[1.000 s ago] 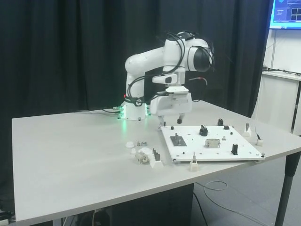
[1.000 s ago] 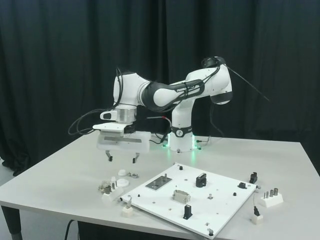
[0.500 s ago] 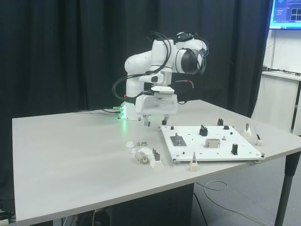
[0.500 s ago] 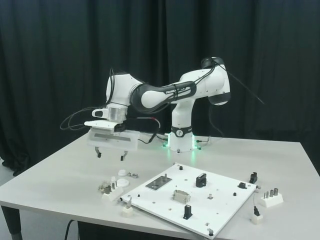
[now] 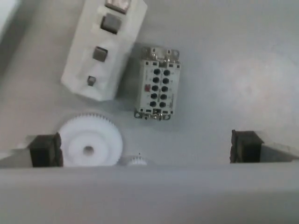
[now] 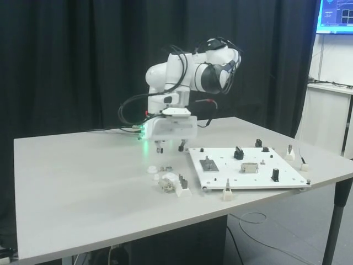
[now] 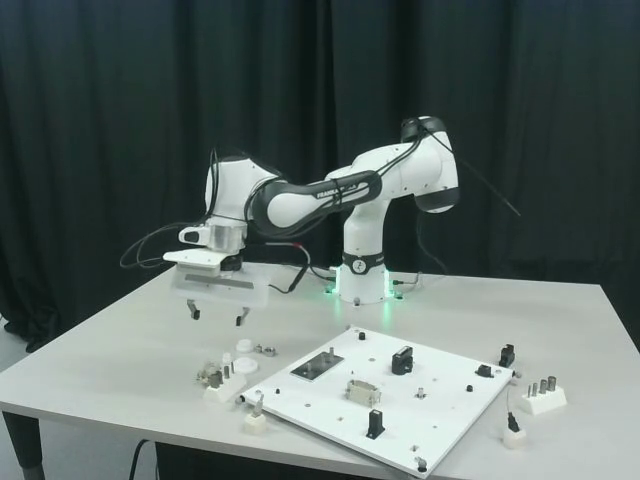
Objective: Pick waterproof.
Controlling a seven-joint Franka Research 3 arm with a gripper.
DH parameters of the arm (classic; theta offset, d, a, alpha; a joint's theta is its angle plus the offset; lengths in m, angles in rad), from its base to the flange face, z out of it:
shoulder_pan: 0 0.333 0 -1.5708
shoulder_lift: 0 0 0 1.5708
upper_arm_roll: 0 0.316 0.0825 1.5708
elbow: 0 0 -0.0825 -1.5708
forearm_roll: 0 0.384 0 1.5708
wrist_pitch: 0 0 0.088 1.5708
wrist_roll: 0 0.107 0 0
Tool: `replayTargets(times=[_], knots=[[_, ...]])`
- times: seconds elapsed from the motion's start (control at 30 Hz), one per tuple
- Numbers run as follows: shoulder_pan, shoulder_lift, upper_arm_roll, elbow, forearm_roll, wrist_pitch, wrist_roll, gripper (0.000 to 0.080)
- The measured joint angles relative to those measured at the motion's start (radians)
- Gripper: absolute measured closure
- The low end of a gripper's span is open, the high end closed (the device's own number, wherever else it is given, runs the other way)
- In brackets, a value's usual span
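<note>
- Right now my gripper [image 7: 214, 315] hangs above the bench [image 6: 83, 182], fingers spread wide and holding nothing; in the wrist view the two black fingertips [image 5: 46, 150] sit far apart with bare bench between them.
- I take the waterproof connector [image 5: 157, 90] to be the grey block with two rows of dark pin holes, lying flat on the bench. In the wrist view it lies between the finger line and the far edge of the picture, not yet between the fingertips.
- At its 9 o'clock, just beside it, lies a white holder block [image 5: 103, 46] carrying several dark pegs. Towards 7 o'clock lies a large white gear [image 5: 90, 143], with a small white gear [image 5: 137, 161] close by.
- In the second room view this whole cluster of parts [image 7: 226, 372] sits on the bench off the near-left corner of the white assembly board [image 7: 380, 395], presumably laid out clear of the board so each piece can be reached from above.
- My judgement: the wide opening suits an approach, since the connector's body needs room on both sides.
- One fingertip sits almost over the large gear, so I would shift to centre on the connector before descending, or risk knocking the gear or the holder.
</note>
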Motion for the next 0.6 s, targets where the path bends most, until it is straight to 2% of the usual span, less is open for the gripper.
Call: replayTargets(times=[0.37,0.6], knots=[[-0.015,-0.025,0.054,-0.037,0.097,0.050,0.006,0.0003],[-0.021,-0.037,0.085,-0.042,0.139,0.085,0.007,0.0003]])
